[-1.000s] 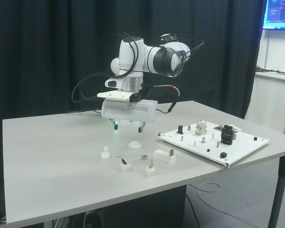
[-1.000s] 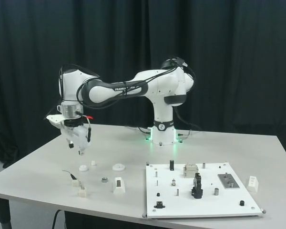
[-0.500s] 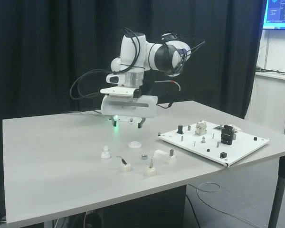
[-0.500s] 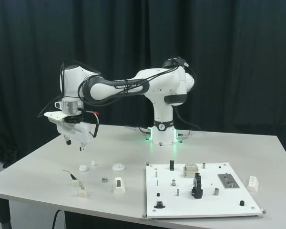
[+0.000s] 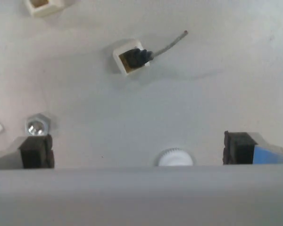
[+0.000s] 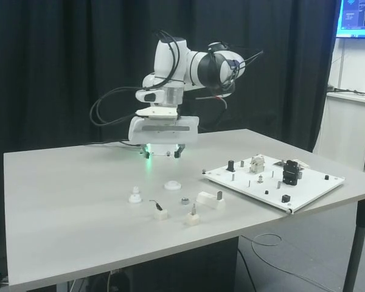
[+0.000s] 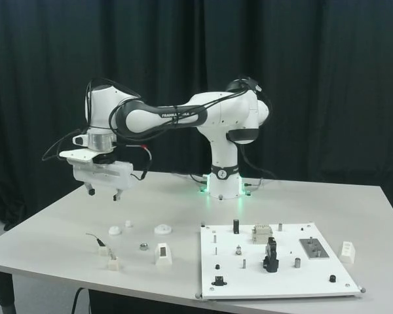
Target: Pick USB.
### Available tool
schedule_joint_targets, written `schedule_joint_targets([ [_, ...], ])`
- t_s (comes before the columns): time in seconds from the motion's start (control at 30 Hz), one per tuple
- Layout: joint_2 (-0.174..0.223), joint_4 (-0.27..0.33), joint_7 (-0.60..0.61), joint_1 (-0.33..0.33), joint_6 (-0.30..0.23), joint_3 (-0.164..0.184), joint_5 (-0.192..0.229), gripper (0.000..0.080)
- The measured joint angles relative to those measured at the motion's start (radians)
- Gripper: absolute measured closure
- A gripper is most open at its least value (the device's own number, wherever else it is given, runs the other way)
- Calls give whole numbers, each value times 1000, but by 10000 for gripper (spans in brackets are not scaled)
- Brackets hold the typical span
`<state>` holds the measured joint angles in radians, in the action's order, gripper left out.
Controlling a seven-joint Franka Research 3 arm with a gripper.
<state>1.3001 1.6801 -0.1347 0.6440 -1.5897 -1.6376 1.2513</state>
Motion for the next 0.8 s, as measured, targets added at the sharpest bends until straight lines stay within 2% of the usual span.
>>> schedule_joint_targets([
  [0.17,0,19,-91,14,-8,-8,0,3],
  [0.37,0,35,-364,27,-17,-9,-6,3],
  [0.53,0,52,-474,35,-31,-9,-9,3],
  [0.8,0,76,-720,38,-51,-6,-14,3],
])
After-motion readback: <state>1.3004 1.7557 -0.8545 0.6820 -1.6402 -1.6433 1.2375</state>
